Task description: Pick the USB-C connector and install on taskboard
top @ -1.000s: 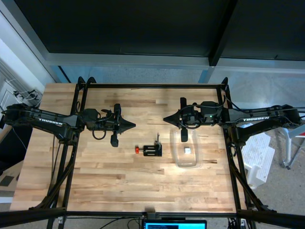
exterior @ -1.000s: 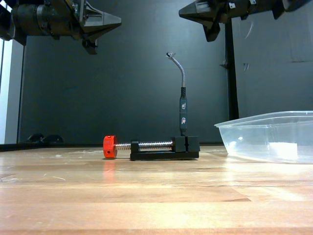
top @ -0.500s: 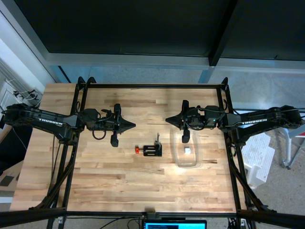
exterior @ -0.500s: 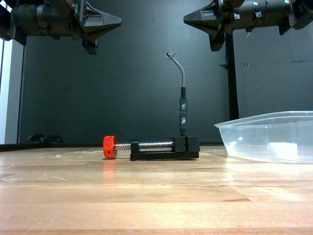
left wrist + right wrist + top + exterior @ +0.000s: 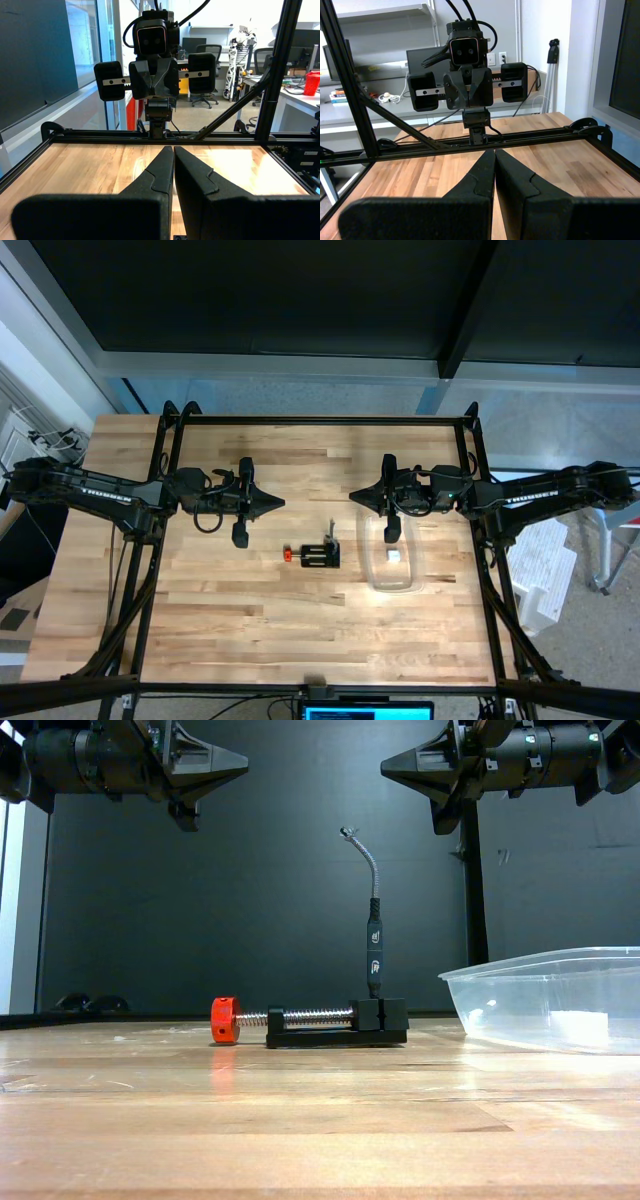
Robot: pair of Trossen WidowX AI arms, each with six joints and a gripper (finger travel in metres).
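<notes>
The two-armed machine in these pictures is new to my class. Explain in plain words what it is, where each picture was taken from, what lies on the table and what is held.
It is a pair of robot arms at the left and right edges of the table. One picture looks down from above, one looks level along the tabletop, and two come from cameras on the arms, each facing the other arm. The left gripper and right gripper hover high, tips facing, both shut and empty. On the wood sit the taskboard, a small black block with a red-orange knob and an upright cable stub, and a clear plastic tray holding a small white piece.
</notes>
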